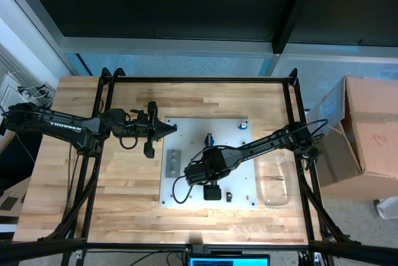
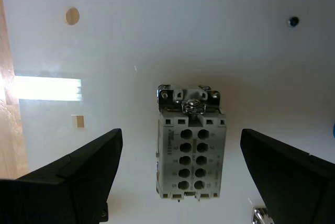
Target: Remove the HAN10E connector from the taskboard and place in the container
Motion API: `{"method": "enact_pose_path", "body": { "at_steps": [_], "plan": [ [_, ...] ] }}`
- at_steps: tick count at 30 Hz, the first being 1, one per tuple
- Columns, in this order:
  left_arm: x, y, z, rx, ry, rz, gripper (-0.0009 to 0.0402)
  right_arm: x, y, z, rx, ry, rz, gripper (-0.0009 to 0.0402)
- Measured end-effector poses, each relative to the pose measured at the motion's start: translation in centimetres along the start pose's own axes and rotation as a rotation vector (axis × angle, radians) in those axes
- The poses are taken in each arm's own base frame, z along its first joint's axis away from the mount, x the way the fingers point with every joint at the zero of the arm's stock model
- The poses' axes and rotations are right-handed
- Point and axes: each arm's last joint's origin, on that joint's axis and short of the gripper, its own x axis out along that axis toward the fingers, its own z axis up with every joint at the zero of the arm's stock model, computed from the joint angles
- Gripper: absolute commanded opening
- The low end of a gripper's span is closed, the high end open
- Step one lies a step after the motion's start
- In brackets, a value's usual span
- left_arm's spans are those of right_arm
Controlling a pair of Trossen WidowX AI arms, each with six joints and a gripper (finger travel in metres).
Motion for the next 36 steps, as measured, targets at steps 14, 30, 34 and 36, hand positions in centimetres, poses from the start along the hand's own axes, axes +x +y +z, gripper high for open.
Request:
{"method": "enact_pose_path", "body": {
  "at_steps": [14, 30, 34, 36],
  "plan": [
    [0.0, 0.0, 0.0, 0.000, 0.000, 0.000, 0.0000, 0.5, -0.4, -0.1, 0.000, 0.013, -0.002, 0.0177],
    [0.0, 0.0, 0.0, 0.000, 0.000, 0.000, 0.0000, -0.2, -0.5, -0.2, -0.013, 0.003, 0.004, 0.0017],
    [0.0, 0.0, 0.0, 0.000, -0.001, 0.000, 0.0000, -1.5, -0.7, -0.6, -0.023, -0.007, -0.001, 0.0016],
    [0.0, 0.0, 0.0, 0.000, 0.000, 0.000, 0.0000, -2.1, -0.8, -0.8, -0.023, -0.013, 0.001, 0.0018]
  ]
}}
